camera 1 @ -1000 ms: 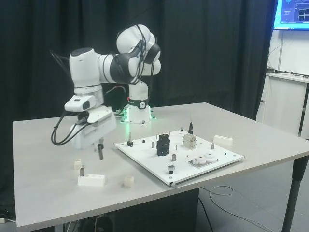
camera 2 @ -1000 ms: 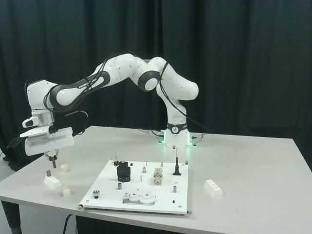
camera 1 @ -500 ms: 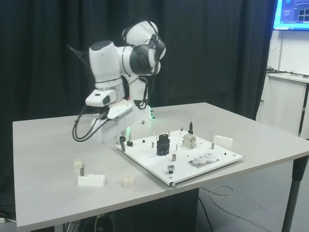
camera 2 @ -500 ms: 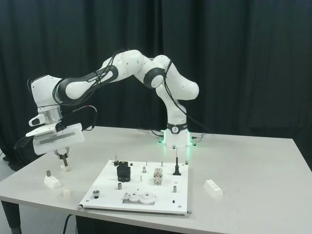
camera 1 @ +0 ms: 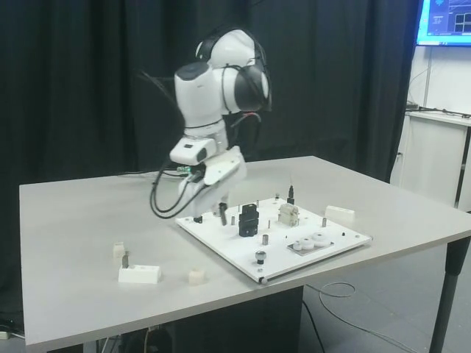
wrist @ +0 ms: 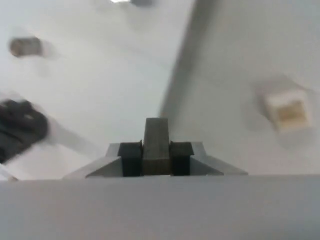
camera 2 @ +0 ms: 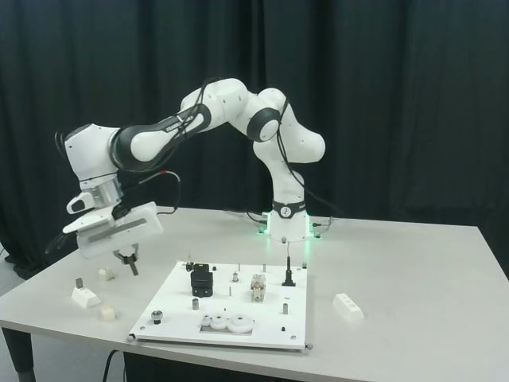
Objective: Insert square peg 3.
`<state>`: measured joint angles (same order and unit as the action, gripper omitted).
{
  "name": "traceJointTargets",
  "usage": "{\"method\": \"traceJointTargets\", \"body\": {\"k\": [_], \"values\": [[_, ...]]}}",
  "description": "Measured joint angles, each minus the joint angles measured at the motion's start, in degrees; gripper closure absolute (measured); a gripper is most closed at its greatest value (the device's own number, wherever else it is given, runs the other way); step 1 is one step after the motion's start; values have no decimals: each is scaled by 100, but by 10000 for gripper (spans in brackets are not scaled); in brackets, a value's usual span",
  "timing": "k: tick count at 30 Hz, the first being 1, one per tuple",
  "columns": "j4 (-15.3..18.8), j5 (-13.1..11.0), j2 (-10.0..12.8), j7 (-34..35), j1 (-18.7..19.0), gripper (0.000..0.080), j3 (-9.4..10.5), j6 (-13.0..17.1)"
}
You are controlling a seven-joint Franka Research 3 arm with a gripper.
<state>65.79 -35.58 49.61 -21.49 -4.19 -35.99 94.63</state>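
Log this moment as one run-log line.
phase: carry | tool: shut on square peg | position: in the air at near-left edge of white board | insertion: not yet done

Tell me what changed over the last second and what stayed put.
The end effector, shut on the square peg, carried it from above the small white blocks toward the white board, and now hangs at its near-left edge. Nothing was taken or released. Blocks, board and its parts stayed put.
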Motion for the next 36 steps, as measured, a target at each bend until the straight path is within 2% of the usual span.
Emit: {"method": "traceJointTargets", "body": {"k": [16, 26, 36], "values": [[428, -3, -242, 947, 936, 689, 8, -74], [696, -3, -356, 1951, 1558, 689, 16, -66], [1105, 20, -531, 2666, 2186, 689, 19, 26]]}}
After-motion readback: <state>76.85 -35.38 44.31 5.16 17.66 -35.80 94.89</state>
